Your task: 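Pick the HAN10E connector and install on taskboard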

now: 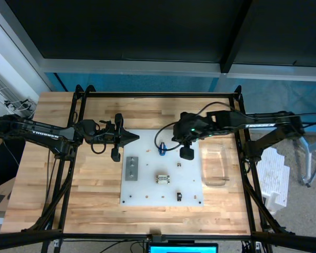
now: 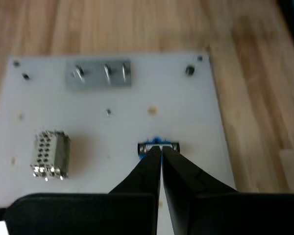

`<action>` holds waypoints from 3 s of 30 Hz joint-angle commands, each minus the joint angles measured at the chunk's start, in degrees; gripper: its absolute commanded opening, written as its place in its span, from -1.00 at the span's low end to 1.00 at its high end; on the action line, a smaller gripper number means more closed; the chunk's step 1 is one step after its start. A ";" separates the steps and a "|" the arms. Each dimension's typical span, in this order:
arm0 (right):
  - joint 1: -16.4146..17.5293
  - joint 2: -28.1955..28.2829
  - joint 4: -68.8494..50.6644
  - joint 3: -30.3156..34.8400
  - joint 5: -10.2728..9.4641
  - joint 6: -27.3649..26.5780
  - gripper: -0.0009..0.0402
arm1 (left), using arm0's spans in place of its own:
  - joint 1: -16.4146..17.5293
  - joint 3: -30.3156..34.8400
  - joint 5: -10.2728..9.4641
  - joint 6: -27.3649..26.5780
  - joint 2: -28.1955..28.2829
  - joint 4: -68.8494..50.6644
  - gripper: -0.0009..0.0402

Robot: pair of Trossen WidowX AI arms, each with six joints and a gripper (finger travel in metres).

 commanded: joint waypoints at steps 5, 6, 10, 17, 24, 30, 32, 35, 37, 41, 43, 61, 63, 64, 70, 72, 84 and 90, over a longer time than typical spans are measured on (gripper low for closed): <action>-0.09 -8.96 15.65 -10.21 -1.64 1.11 -0.96 | 0.00 0.00 0.02 0.02 0.02 0.00 -0.95; -0.09 -10.03 18.08 -11.69 -1.95 1.25 -0.96 | 0.00 0.00 0.02 0.02 0.00 0.00 -0.95; -0.11 -13.73 25.90 -16.68 -2.40 1.70 -0.96 | 0.00 0.00 0.02 0.02 0.02 0.00 -0.95; -0.09 -18.86 40.68 -24.50 -2.34 1.84 -0.96 | 0.00 0.00 0.02 0.02 0.02 0.02 -0.95; -0.11 -21.03 53.99 -32.44 -2.36 2.16 -0.96 | 0.00 0.00 0.02 0.02 0.02 0.00 -0.95; -0.09 -21.03 58.84 -36.33 -2.51 3.58 -0.96 | 0.00 0.00 0.02 0.02 0.00 0.02 -0.95; -0.07 -21.03 59.58 -36.65 -3.41 4.07 -0.96 | 0.00 0.00 0.02 0.02 0.00 0.00 -0.95; -0.07 -21.03 59.63 -36.65 -3.85 4.13 -0.96 | 0.00 0.00 0.02 0.02 0.02 0.02 -0.95; -0.09 -21.03 59.78 -36.70 -3.85 4.28 -0.96 | 0.00 0.00 0.02 0.02 0.02 0.00 -0.95; -0.09 -20.98 62.29 -37.97 -3.39 4.61 -0.96 | 0.00 0.00 0.02 0.02 0.02 0.02 -0.95; -0.09 -21.00 64.00 -39.12 -2.32 5.20 -0.96 | 0.00 0.00 0.02 0.02 0.02 0.00 -0.95; -0.09 -20.90 64.48 -39.89 -2.34 5.53 -0.96 | 0.00 0.00 0.02 0.02 0.02 0.00 -0.95; -0.09 -20.90 64.48 -39.89 -2.34 5.53 -0.96 | 0.02 0.00 0.02 0.02 0.02 0.00 -0.95; -0.09 -20.90 64.52 -39.89 -2.34 5.53 -0.96 | 0.00 0.00 0.02 0.02 0.02 0.00 -0.95; -0.09 -20.90 64.94 -39.89 -2.23 5.33 -0.96 | 0.00 0.00 0.02 0.02 0.00 0.00 -0.95; -0.09 -20.90 64.96 -39.89 -2.25 5.31 -0.96 | 0.02 0.00 0.02 0.02 0.02 0.00 -0.95; -0.09 -20.90 64.98 -40.19 -2.29 4.04 -0.96 | 0.00 0.00 0.02 0.02 0.00 0.00 -0.95; -0.09 -20.90 66.73 -40.79 -2.36 3.93 -0.96 | 0.02 0.00 0.02 0.02 0.02 0.00 -0.95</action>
